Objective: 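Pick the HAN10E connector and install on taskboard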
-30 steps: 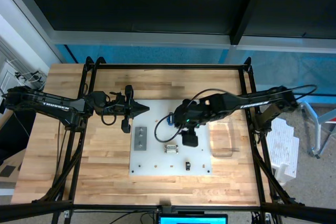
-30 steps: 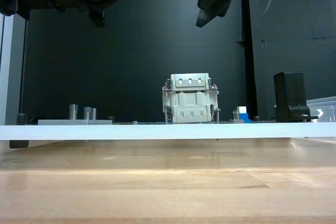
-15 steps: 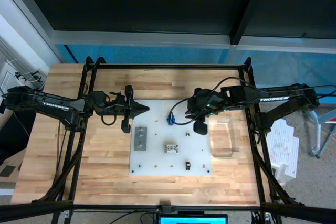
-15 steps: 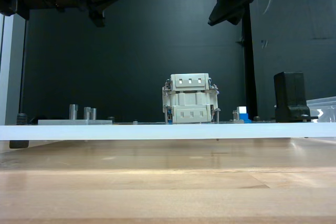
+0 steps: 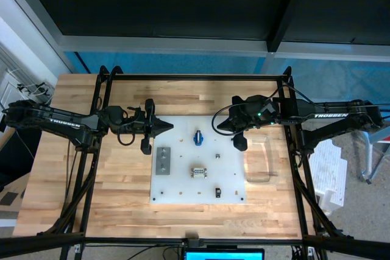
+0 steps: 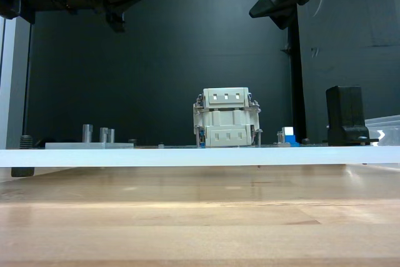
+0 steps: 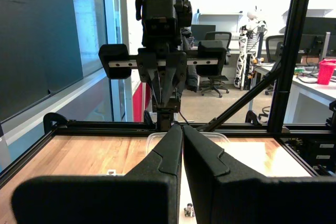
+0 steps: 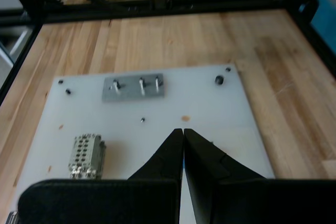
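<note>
The HAN10E connector [image 5: 197, 173] stands on the white taskboard [image 5: 177, 190], a little in front of the board's middle, with nothing touching it. In the low view the connector [image 6: 226, 119] rises upright from the taskboard [image 6: 125, 156]. My right gripper [image 5: 220, 128] is shut and empty, hanging high over the board's far right part, well away from the connector. The right wrist view shows the connector [image 8: 86, 154] far below the right gripper [image 8: 182, 131]. My left gripper [image 5: 170, 126] is shut and empty, parked high over the board's far left corner.
The board also carries a grey block with three pins [image 5: 163, 160], a blue part [image 5: 198, 137] and a black fitting [image 5: 218, 193]. A clear plastic tray [image 5: 263, 164] lies right of the board. A black frame [image 5: 195, 78] rings the wooden table.
My right gripper has drawn back from just right of the connector toward the far right of the board and risen. The connector and the left arm have not moved.
</note>
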Action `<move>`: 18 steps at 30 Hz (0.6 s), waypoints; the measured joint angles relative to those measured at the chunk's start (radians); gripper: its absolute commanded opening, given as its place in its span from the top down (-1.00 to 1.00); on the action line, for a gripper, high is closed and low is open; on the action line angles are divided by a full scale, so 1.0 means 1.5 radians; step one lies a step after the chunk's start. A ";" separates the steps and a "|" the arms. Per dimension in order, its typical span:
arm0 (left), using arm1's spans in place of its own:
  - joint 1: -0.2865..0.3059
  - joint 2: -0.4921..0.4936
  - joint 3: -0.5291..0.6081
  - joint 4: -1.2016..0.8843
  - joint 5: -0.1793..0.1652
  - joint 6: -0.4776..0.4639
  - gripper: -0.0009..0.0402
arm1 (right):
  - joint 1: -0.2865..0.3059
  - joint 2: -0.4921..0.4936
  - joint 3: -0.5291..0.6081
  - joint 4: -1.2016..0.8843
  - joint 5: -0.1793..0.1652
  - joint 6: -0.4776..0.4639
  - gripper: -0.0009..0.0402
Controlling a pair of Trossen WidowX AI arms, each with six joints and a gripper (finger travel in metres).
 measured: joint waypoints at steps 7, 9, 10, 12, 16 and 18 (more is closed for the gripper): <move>0.000 0.000 0.000 0.000 0.000 0.000 0.95 | -0.003 -0.041 -0.071 0.131 -0.020 0.001 0.96; 0.000 0.000 0.000 0.000 0.000 0.000 0.95 | -0.003 -0.050 -0.091 0.171 -0.019 0.001 0.96; 0.000 0.000 0.000 0.000 0.000 0.000 0.95 | -0.003 -0.054 -0.100 0.192 -0.018 0.003 0.96; 0.000 0.000 0.000 0.000 0.000 0.000 0.95 | -0.004 -0.063 -0.119 0.233 -0.017 0.007 0.96; 0.000 0.000 0.000 0.000 0.000 0.000 0.95 | -0.003 -0.073 -0.148 0.305 -0.017 0.013 0.96; 0.000 0.000 0.000 0.000 0.000 0.000 0.95 | -0.003 -0.077 -0.164 0.346 -0.017 0.013 0.96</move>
